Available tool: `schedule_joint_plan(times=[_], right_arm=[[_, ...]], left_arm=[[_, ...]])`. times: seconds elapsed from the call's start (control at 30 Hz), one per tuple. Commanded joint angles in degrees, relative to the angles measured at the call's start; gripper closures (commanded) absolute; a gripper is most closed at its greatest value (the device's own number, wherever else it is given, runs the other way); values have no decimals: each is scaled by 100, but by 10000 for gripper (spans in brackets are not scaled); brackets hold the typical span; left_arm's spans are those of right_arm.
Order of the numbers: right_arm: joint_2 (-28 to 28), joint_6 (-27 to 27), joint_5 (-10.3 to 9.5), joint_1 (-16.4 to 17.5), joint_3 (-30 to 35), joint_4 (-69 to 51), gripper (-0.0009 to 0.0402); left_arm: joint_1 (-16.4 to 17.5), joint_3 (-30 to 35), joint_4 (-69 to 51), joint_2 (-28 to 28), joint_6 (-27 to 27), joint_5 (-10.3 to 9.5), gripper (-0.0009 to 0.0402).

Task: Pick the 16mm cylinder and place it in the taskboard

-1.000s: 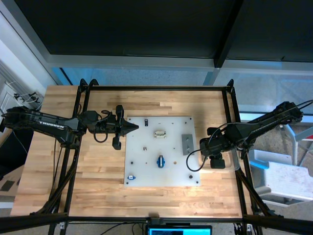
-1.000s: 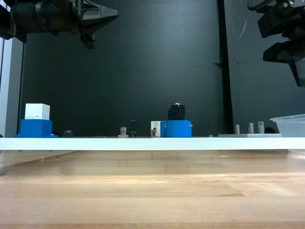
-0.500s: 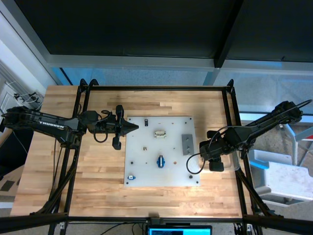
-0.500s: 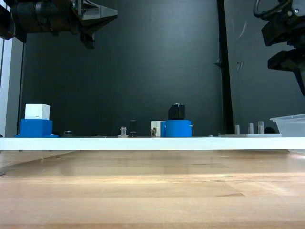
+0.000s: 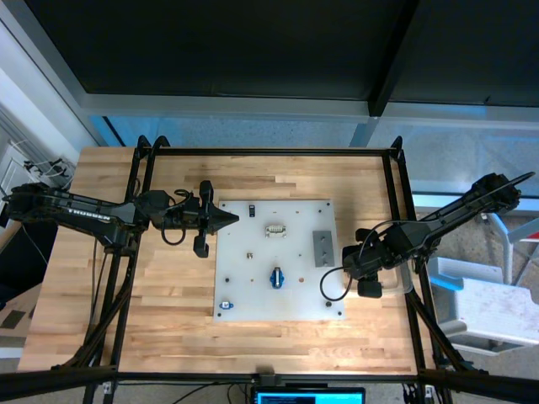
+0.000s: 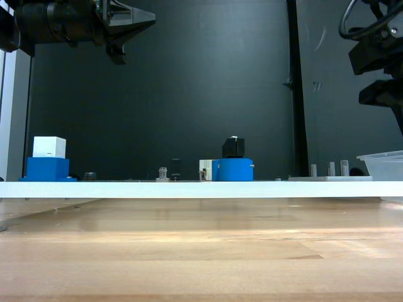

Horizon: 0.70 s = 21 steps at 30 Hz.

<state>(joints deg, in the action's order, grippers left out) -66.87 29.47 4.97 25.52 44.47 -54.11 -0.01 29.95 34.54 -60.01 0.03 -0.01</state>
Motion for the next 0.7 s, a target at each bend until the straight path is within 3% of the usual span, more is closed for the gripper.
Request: schedule_joint_plan(times=[0.03, 0.7], right_arm=[[0, 35, 4, 4, -120, 164, 240], [-13, 160, 17, 63, -579, 627, 240]], left_arm=[[0, 0, 0, 0, 2, 0, 393], [2, 0, 0, 0, 2, 2, 393]])
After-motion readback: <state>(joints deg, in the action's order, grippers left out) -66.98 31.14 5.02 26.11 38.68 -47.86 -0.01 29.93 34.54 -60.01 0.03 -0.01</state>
